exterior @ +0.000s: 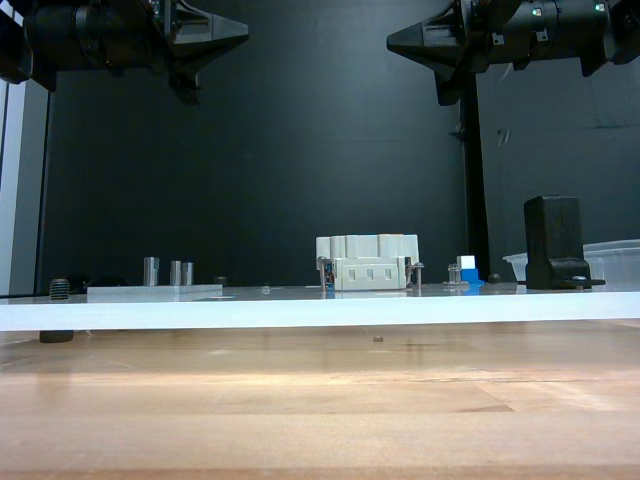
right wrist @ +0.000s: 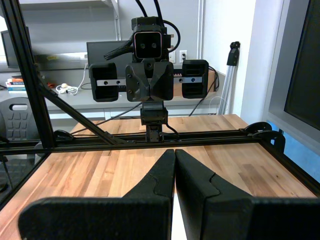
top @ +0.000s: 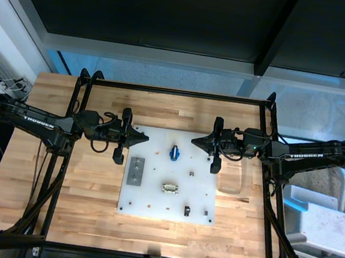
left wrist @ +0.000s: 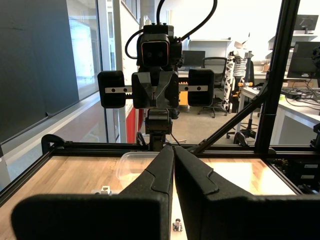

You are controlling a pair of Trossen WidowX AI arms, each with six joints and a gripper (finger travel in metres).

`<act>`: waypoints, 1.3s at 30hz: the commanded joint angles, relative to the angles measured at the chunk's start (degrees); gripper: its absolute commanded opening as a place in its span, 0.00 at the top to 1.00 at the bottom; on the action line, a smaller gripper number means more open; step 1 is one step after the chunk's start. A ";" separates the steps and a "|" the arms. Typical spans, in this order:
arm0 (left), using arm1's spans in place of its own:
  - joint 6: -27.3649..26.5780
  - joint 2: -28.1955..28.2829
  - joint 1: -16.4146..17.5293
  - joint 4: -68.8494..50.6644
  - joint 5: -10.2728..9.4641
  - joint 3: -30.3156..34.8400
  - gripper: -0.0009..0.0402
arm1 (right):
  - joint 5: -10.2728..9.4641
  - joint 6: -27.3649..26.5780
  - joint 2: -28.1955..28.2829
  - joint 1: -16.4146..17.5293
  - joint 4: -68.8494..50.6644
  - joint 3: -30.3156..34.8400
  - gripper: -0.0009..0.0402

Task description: Pick the 16mm bar from the taskboard and place it in the container

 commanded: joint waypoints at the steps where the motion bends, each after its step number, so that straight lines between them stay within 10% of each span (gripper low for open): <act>1: 0.02 0.02 0.04 0.00 -0.02 0.00 0.98 | -0.04 0.61 0.02 0.02 0.02 0.00 0.98; 12: 0.02 0.02 0.04 0.00 -0.02 0.00 0.98 | -0.44 1.42 0.02 0.02 -1.14 0.24 0.98; 39: 0.02 0.02 0.04 0.00 -0.02 0.00 0.98 | 0.70 6.03 0.46 0.63 -46.82 12.68 0.98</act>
